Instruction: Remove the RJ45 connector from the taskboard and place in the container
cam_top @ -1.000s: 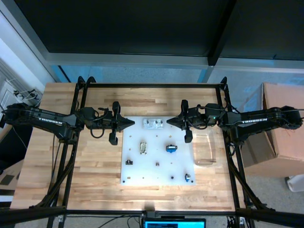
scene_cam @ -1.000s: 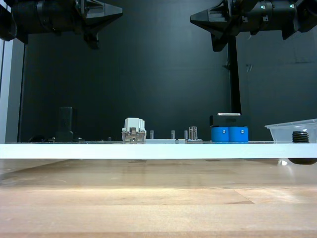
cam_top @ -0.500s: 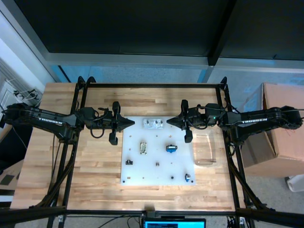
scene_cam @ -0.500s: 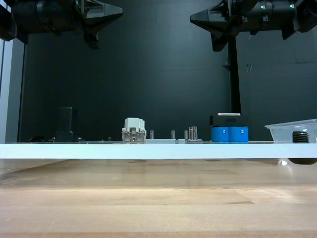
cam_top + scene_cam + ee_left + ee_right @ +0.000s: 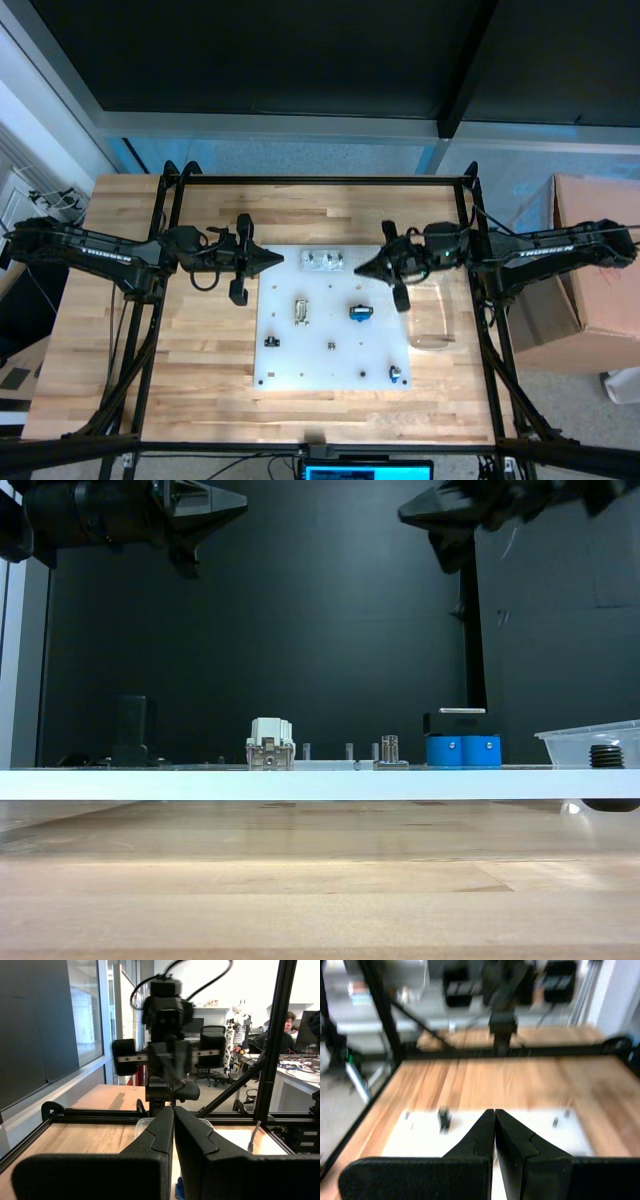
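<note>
Above board (image 5: 330, 372), left end effector (image 5: 270, 260), right end effector (image 5: 360, 266) closed, container (image 5: 431, 344) alongside

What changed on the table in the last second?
The right gripper, shut, shifted slightly toward the near edge and its own side, over the taskboard. The left gripper, shut at the board's left edge, and the board's parts stayed. Nothing was grasped. I cannot tell which part is the RJ45 connector.

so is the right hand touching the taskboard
Apart. The low view shows the right hand high above the taskboard, a clear gap between; the left hand hangs equally high.
</note>
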Robot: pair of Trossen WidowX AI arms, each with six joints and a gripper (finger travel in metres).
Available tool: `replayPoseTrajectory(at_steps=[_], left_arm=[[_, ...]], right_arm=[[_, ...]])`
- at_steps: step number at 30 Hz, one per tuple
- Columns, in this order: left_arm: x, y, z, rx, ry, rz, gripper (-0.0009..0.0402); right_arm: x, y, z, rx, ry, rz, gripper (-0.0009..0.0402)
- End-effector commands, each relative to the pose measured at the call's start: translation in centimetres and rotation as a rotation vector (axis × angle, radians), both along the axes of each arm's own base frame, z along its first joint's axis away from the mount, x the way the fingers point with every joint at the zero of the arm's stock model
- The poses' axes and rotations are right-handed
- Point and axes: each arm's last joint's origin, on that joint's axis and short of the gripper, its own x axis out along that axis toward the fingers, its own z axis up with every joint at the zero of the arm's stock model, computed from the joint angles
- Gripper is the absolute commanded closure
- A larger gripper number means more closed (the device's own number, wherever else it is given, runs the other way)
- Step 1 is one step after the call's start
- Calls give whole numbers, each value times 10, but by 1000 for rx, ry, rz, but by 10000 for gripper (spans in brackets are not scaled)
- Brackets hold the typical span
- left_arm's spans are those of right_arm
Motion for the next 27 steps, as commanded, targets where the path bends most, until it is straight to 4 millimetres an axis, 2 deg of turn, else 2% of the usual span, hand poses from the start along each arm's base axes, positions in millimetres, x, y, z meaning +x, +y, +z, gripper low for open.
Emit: replayPoseTrajectory(at_steps=[1, 5, 10, 17, 21, 27], left_arm=[[0, 0, 0, 0, 0, 0, 393], [0, 0, 0, 0, 0, 0, 393], [0, 0, 0, 0, 0, 0, 393], [0, 0, 0, 0, 0, 0, 393], [0, 0, 0, 0, 0, 0, 393], [0, 0, 0, 0, 0, 0, 393]], right_arm=[[-8, 17, 9, 24, 135, -25, 394], [-21, 34, 20, 93, 262, -34, 394], [-39, 61, 30, 114, 335, -30, 394], [-61, 98, 32, 147, 459, 12, 393], [-61, 118, 24, 125, 529, 25, 393], [-50, 146, 15, 77, 637, 30, 393]])
